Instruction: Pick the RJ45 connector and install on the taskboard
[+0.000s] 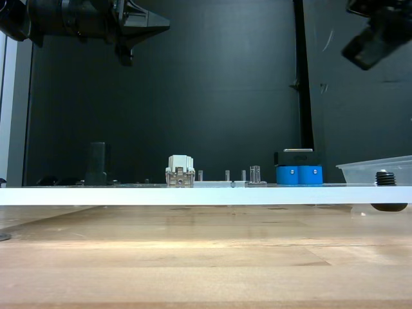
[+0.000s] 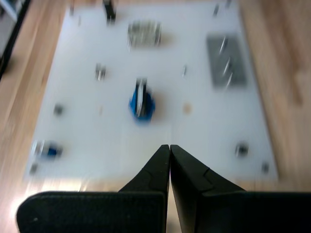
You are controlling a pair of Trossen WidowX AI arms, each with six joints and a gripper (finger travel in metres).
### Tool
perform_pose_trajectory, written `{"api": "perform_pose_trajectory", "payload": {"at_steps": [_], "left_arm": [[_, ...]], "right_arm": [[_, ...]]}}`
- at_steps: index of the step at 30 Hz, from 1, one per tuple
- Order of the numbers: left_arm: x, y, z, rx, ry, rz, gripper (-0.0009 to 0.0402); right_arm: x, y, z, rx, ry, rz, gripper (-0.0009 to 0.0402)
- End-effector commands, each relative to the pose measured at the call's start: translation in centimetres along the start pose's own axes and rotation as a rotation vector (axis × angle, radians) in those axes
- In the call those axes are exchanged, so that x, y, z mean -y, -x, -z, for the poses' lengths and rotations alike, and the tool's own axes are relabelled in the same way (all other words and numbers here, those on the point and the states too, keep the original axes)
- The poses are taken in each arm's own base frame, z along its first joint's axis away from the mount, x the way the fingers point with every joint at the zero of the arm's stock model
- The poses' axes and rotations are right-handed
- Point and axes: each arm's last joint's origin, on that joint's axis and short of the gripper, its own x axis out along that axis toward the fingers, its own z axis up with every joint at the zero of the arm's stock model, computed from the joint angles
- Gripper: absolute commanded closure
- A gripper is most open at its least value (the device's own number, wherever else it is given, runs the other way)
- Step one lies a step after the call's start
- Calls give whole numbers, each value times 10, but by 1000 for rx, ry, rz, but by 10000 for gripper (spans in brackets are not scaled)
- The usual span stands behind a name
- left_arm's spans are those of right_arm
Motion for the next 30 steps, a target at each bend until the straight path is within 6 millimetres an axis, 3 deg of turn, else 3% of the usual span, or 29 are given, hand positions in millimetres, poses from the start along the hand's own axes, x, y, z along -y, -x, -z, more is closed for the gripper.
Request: {"api": "perform_pose_trajectory", "payload": {"at_steps": [1,9,26,30], "left_arm": [[0,0,0,0,0,0,393],[0,0,0,0,0,0,393],[0,0,0,1,0,0,393],[0,0,0,0,0,0,393]], "right_arm": [[-2,9,11,-129,-5,-7,394],[-3,16,31,-352,-8,3,393],[-4,16,33,-379,17,-4,390],[-3,7,33,-420,5,-3,374]]}}
